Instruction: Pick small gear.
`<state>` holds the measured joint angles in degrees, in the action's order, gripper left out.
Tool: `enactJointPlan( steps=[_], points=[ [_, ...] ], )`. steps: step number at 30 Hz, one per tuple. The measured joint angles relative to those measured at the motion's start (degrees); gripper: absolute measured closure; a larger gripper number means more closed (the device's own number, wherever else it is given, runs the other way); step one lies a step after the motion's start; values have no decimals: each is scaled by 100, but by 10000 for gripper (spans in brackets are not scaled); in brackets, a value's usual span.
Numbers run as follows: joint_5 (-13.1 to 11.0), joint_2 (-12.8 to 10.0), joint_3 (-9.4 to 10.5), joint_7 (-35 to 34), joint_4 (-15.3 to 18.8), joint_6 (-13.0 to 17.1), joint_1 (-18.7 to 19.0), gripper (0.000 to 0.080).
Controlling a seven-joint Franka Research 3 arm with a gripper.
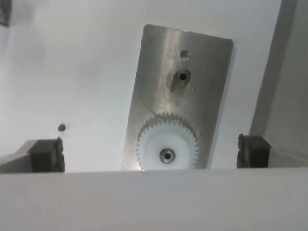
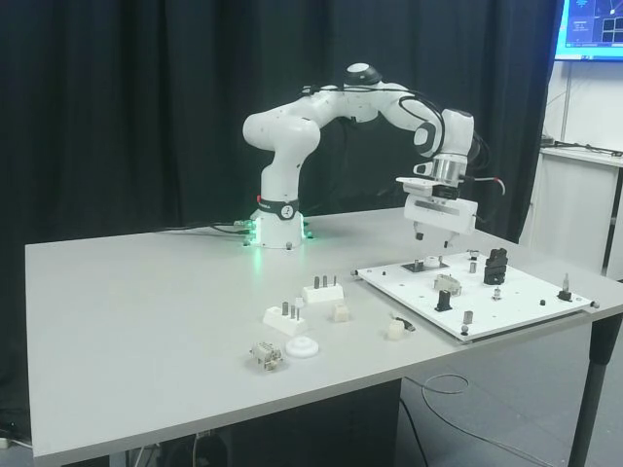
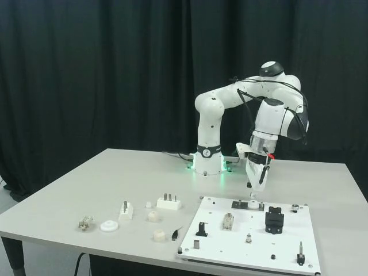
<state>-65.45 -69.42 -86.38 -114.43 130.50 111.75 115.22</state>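
Note:
In the wrist view a small white toothed gear (image 1: 167, 144) sits on a peg at one end of a grey metal plate (image 1: 183, 72); the plate's other two pegs are bare. My gripper (image 1: 149, 153) is open, with one black fingertip (image 1: 45, 154) on each side of the gear and well apart from it. From the room views the gripper (image 2: 431, 233) (image 3: 256, 187) hangs a little above the gear (image 2: 428, 261) (image 3: 253, 203), at the back edge of the white board (image 2: 506, 302). Nothing is between the fingers.
The white board (image 3: 230, 244) carries black fixtures (image 3: 273, 219) (image 2: 496, 266) and small posts. To its left on the grey table lie a larger white gear (image 2: 303, 347) (image 3: 108, 226), white peg blocks (image 2: 322, 290) and other small parts.

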Motion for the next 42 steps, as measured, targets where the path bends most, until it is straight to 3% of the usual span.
enactJointPlan(
  steps=[42],
  points=[
    [544,0,-43,199,-80,141,-40,3]
  ],
)
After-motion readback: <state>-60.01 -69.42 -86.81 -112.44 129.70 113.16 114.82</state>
